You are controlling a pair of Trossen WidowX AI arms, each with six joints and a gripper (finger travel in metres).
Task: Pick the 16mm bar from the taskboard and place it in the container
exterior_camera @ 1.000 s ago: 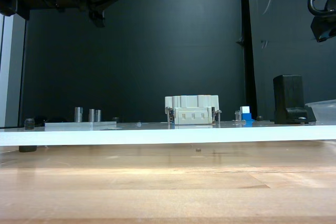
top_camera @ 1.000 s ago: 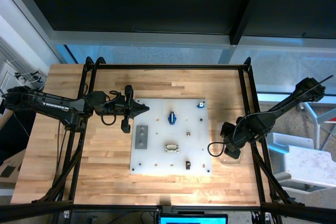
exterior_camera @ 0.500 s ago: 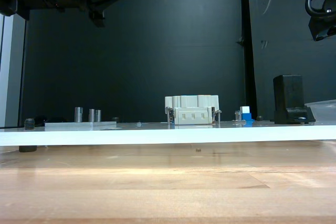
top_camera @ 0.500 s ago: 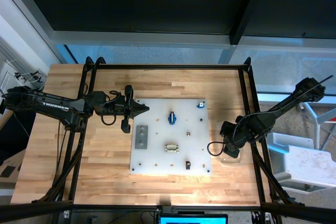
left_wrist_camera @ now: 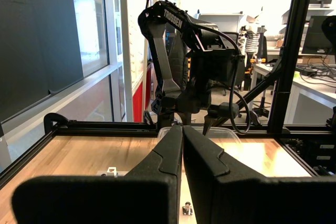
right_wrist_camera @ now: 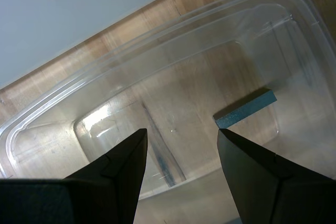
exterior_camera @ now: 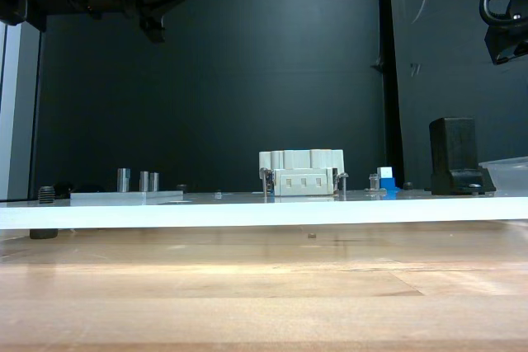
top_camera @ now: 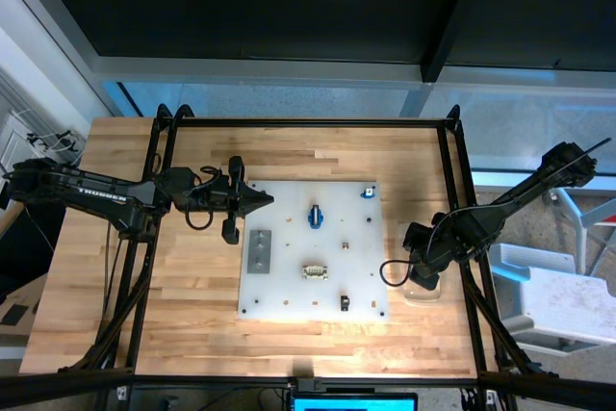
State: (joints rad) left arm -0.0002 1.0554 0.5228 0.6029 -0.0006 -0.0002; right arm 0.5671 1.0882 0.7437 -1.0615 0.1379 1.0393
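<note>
The small dark-grey metal bar (right_wrist_camera: 245, 109) lies flat on the floor of the clear rectangular plastic tray (right_wrist_camera: 294, 30), not far from one rounded corner. It touches nothing but the tray. We take it for the 16mm bar, though only the right wrist view shows it, and in the high view we cannot make it out.

The right gripper (right_wrist_camera: 181, 140) hangs directly above the tray. Its fingers (right_wrist_camera: 126, 161) are spread wide with nothing between them, and the bar sits below, clear of both tips.

From above, the right gripper (top_camera: 424, 279) covers most of the tray (top_camera: 412, 299). The tray rests on the light wooden table (top_camera: 192, 315), just beside the right edge of the white square board (top_camera: 289, 281).

On that board we see a grey rectangular metal block (top_camera: 260, 249), a blue part (top_camera: 315, 216), a silver connector (top_camera: 314, 271) and a black piece (top_camera: 345, 302) near the front edge.

The left gripper (top_camera: 260, 199) hovers well above the board's far left corner. Its fingers (left_wrist_camera: 168, 150) are pressed together and hold nothing.
</note>
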